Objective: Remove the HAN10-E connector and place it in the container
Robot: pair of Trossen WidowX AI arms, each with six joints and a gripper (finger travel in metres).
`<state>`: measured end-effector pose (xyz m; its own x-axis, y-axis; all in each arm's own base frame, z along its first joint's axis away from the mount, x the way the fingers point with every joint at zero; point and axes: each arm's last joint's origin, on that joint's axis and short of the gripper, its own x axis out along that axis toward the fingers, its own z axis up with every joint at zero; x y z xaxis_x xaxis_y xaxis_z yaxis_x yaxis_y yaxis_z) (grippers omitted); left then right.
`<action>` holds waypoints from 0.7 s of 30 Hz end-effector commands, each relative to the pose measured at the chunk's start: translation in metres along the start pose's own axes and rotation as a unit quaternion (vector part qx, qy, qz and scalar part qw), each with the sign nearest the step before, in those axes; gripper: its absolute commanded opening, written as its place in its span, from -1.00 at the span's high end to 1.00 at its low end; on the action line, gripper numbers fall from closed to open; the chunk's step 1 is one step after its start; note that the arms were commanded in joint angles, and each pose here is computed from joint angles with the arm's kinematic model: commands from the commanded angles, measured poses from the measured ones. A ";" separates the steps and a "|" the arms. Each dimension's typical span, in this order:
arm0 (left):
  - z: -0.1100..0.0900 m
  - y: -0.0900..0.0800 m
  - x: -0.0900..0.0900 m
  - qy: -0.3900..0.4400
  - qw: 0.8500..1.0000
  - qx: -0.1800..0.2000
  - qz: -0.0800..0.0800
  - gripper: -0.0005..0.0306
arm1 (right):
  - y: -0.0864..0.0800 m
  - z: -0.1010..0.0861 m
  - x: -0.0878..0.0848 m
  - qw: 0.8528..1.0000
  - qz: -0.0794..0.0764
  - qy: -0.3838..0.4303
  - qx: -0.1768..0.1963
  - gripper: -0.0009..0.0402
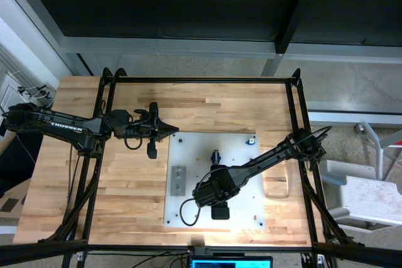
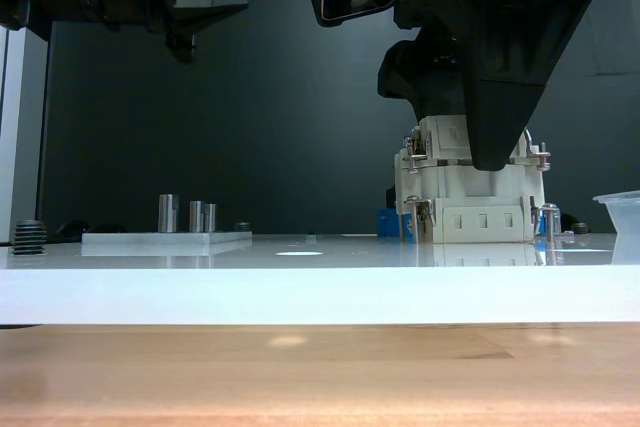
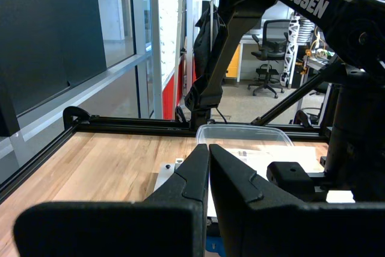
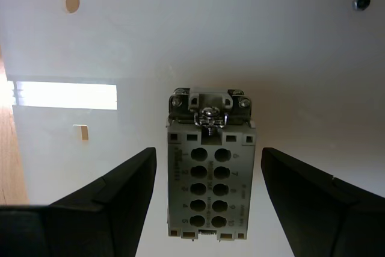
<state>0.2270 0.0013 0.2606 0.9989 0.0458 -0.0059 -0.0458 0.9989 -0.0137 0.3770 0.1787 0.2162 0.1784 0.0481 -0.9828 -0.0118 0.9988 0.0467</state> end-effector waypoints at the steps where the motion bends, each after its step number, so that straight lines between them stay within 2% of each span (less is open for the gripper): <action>1: 0.000 0.000 0.000 0.000 1.000 0.000 0.000 0.96 | 0.000 0.000 -0.001 1.000 0.001 -0.002 -0.003 -0.12; 14: 0.000 0.000 0.000 -0.001 1.000 0.000 0.000 0.97 | 0.001 0.001 -0.001 1.000 0.002 -0.005 -0.003 0.53; 21: 0.000 0.000 0.000 -0.001 1.000 0.000 0.000 0.96 | 0.001 0.002 -0.002 1.000 0.004 -0.009 -0.003 0.73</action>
<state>0.2271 0.0013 0.2608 0.9989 0.0461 -0.0048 -0.0462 0.9988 -0.0137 0.3775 0.1790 0.2172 0.1871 0.0523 -0.9809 -0.0175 0.9986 0.0499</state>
